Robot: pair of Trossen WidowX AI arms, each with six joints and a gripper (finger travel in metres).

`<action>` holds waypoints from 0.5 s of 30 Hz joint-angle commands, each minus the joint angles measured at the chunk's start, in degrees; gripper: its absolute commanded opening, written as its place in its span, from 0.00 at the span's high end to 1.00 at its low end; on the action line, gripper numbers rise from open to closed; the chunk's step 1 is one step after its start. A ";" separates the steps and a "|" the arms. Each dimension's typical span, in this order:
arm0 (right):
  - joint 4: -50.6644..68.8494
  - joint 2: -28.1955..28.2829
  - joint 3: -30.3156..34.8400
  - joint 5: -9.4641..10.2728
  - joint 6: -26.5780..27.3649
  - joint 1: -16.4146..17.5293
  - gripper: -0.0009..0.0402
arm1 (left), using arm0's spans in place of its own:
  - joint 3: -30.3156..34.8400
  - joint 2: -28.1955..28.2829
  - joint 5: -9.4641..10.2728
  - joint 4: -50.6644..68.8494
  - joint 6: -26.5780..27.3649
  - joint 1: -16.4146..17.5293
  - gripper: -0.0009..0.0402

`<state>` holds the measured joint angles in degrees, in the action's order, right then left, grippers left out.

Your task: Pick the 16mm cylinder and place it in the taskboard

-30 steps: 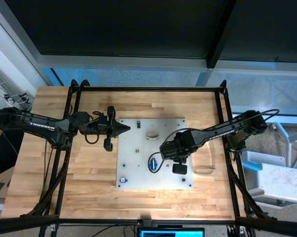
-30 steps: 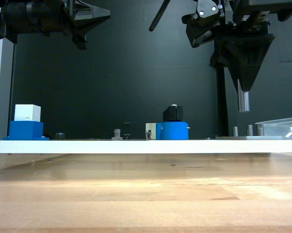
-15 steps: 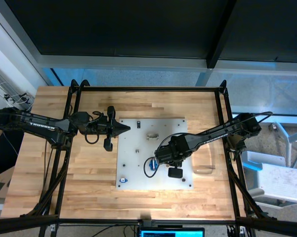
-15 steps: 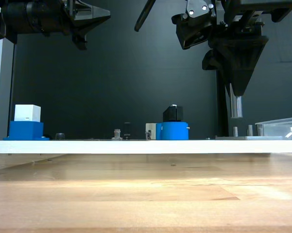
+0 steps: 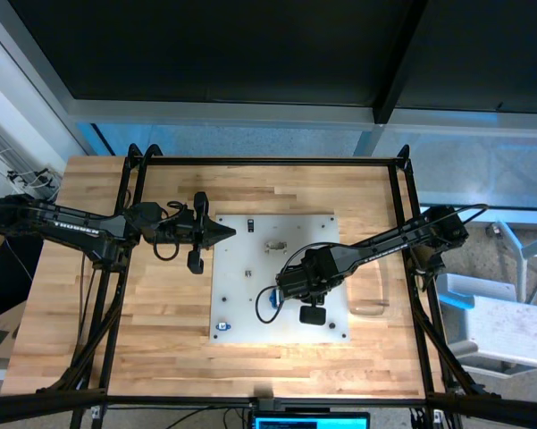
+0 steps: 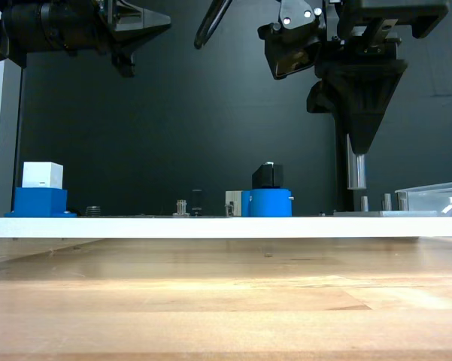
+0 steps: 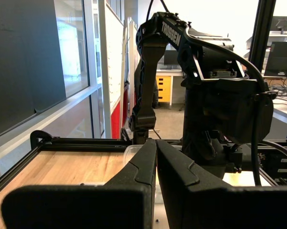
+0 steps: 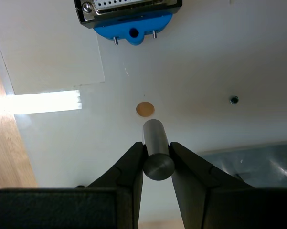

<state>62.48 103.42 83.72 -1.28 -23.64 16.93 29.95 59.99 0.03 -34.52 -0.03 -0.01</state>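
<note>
The 16mm cylinder [image 8: 154, 143], a short grey metal peg, hangs upright between the fingers of my right gripper [image 8: 156, 151], which is shut on it. It hovers above the white taskboard [image 8: 205, 62], just short of a small round hole [image 8: 144, 109]. Seen from table height, the cylinder [image 6: 355, 171] hangs under the right gripper [image 6: 355, 150], well above the taskboard [image 6: 210, 226]. From above, the right gripper [image 5: 290, 284] is over the middle of the taskboard [image 5: 241, 304] and hides the cylinder. My left gripper [image 5: 222, 231] is shut and empty, parked high at the board's left edge.
A blue connector mount [image 8: 132, 24] sits on the board beyond the hole. A blue round part [image 6: 271, 201] and a blue block with a white cube [image 6: 40, 197] stand on the board. A clear tray [image 5: 371, 295] lies right of the board.
My right gripper has carried the cylinder leftward over the board and a little lower. The left arm has not moved.
</note>
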 commanded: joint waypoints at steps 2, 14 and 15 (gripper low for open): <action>-0.55 1.11 0.04 0.85 0.13 -0.02 0.90 | 0.00 0.02 -0.02 0.02 -0.02 0.00 0.98; -2.51 3.10 0.04 1.03 0.13 0.00 0.90 | 0.00 0.02 -0.02 0.02 0.00 0.00 0.98; -2.62 3.15 0.04 1.03 0.13 -0.02 0.90 | 0.00 0.02 -0.02 0.02 0.00 0.02 0.98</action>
<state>59.94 106.48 83.79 -0.23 -23.49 16.91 29.95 60.01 0.03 -34.50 -0.03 -0.01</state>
